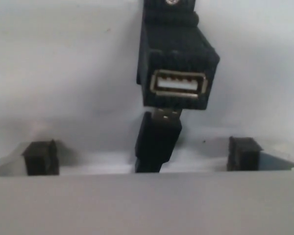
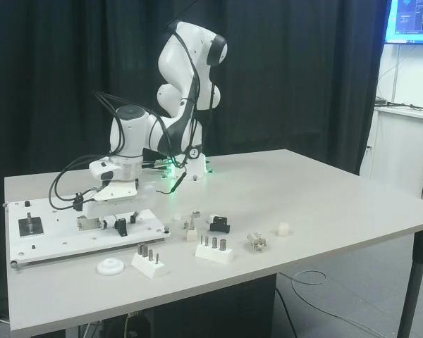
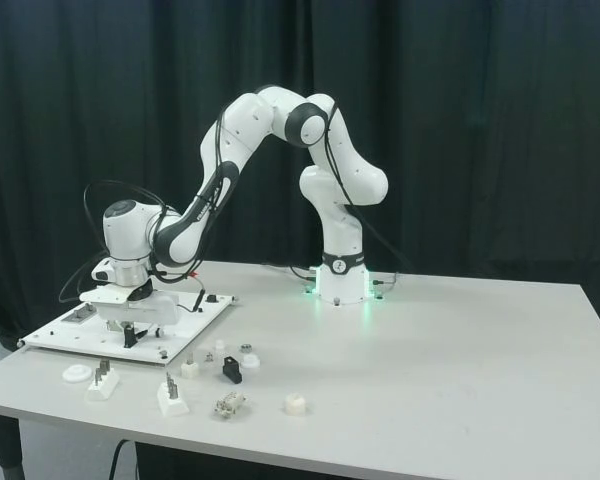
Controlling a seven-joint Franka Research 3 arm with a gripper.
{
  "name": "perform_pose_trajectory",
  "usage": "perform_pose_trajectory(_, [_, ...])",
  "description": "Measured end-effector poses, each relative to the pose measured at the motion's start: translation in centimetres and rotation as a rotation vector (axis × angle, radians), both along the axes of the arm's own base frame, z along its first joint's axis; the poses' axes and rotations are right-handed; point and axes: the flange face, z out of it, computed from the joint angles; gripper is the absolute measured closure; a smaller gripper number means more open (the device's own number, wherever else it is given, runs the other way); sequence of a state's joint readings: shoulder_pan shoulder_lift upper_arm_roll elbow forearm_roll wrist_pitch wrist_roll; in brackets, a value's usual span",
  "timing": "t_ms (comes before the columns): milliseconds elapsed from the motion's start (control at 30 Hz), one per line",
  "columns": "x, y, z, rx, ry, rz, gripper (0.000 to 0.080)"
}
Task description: Pick USB.
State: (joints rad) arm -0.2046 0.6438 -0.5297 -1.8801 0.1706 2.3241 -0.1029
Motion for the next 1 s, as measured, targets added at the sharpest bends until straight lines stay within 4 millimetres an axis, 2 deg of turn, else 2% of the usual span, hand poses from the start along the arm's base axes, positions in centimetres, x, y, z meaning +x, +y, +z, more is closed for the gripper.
perform_pose_trajectory(33, [0.00, -0.01, 0.00, 0.000, -0.001, -0.001, 0.0003])
perform_pose_trajectory(67, [-0.01, -0.01, 0.00, 0.000, -0.001, -0.001, 0.0110])
perform_pose_trajectory(233, [-0.02, -0.02, -0.01, 0.000, -0.001, -0.001, 0.0110])
perform_pose_trajectory(267, [-0.03, -0.03, -0.01, 0.000, -0.001, -0.002, 0.0296])
perform_pose_trajectory(533, [-0.12, -0.08, -0.11, 0.005, -0.004, -0.011, 0.0296])
perform_pose_trajectory(567, [-0.13, -0.10, -0.10, 0.005, -0.006, -0.013, 0.0646])
perform_pose_trajectory(1000, [-0.10, -0.31, 0.78, 0.005, -0.002, -0.006, 0.0653])
